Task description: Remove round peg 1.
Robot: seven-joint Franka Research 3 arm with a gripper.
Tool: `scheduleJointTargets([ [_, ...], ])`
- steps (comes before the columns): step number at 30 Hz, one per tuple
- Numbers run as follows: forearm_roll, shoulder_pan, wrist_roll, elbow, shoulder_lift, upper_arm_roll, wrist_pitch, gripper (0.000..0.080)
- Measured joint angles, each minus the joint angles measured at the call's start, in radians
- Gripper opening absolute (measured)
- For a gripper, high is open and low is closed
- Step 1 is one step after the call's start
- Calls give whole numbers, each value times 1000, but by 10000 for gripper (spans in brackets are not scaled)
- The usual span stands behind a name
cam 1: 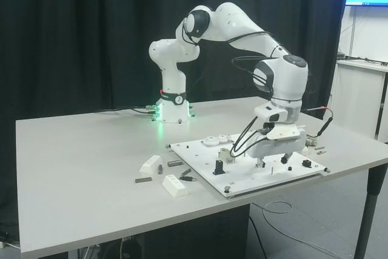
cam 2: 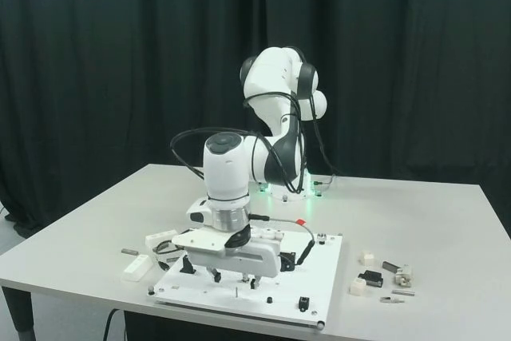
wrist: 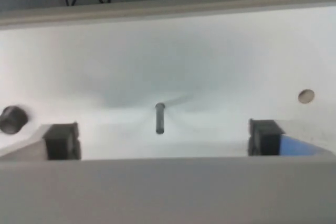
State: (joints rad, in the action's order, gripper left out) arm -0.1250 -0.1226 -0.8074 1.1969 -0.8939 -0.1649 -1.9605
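Round peg 1 [wrist: 160, 118] stands upright in the white board [wrist: 173, 61], midway between the two black fingertips [wrist: 61, 141] of the hand [wrist: 160, 140] — spread wide, gripping nothing — which hovers low over the board on the grey counter [cam 1: 79, 150], loose white blocks [cam 1: 174, 185] lying nearby.

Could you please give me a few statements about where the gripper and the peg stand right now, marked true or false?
1. The gripper is open, its fingers on either side of the peg. True.
2. The peg is clamped and lifted clear of the white board. False: it stands in the board with both fingers apart from it.
3. The arm hangs over the white board. True.
4. The board lies on the floor. False: it lies on the grey table.
5. Small loose parts lie on the table beside the board. True.
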Motion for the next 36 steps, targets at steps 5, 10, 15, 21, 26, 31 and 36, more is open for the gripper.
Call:
scheduleJointTargets([
  [5, 0, 0, 0, -33, 0, -1, 44, 772],
  [10, 3, -1, 0, -62, 0, -1, 77, 795],
  [15, 12, -3, 0, -82, 0, -1, 99, 795],
  [21, 13, -6, 15, -100, 0, -1, 123, 799],
  [26, 13, -6, 63, -108, 0, -1, 145, 799],
  [31, 13, -6, 60, -112, 0, -2, 147, 800],
  [36, 13, -5, 52, -116, 0, -2, 146, 800],
])
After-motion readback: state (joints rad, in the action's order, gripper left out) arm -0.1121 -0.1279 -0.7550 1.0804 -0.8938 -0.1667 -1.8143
